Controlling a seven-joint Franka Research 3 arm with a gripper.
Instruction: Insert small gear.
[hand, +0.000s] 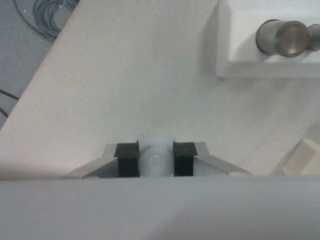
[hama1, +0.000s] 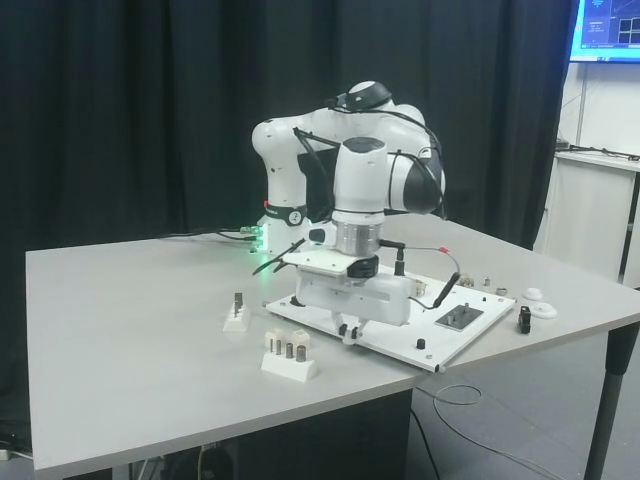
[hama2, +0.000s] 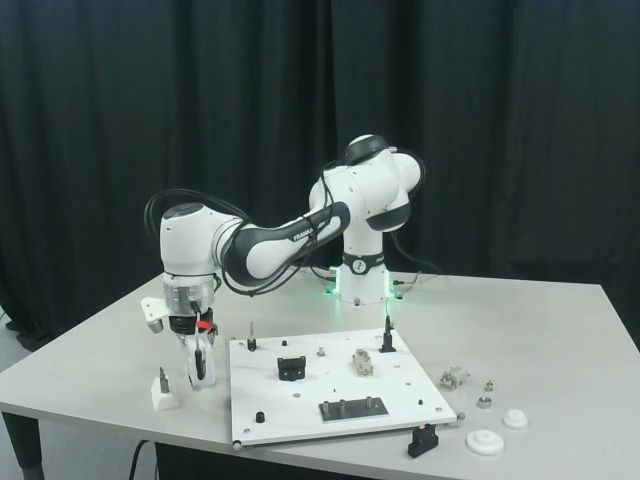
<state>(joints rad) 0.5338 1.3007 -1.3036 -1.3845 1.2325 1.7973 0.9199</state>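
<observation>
— Black curtains (hama2: 520, 120) hang behind the grey counter (hama1: 120, 330), and a green light (hama2: 334, 290) shows at the arm's base. What does the wrist view add?

— Only there do you see between the fingers: the tool (hand: 155, 161) is clenched on a small white gear (hand: 155, 160), held between its black pads (hand: 127, 159). Both room views show the tool low over the counter, but not the gear.

— And around the tool?

— Ahead of it in the wrist view stands a white block (hand: 260, 45) carrying a grey metal peg (hand: 280, 38). The second room view shows a small white holder (hama2: 164, 392) with one upright peg just beside the tool, and the white board (hama2: 340, 390) on its other side. Two white gears (hama2: 498, 432) lie well apart from it, past the board.
</observation>
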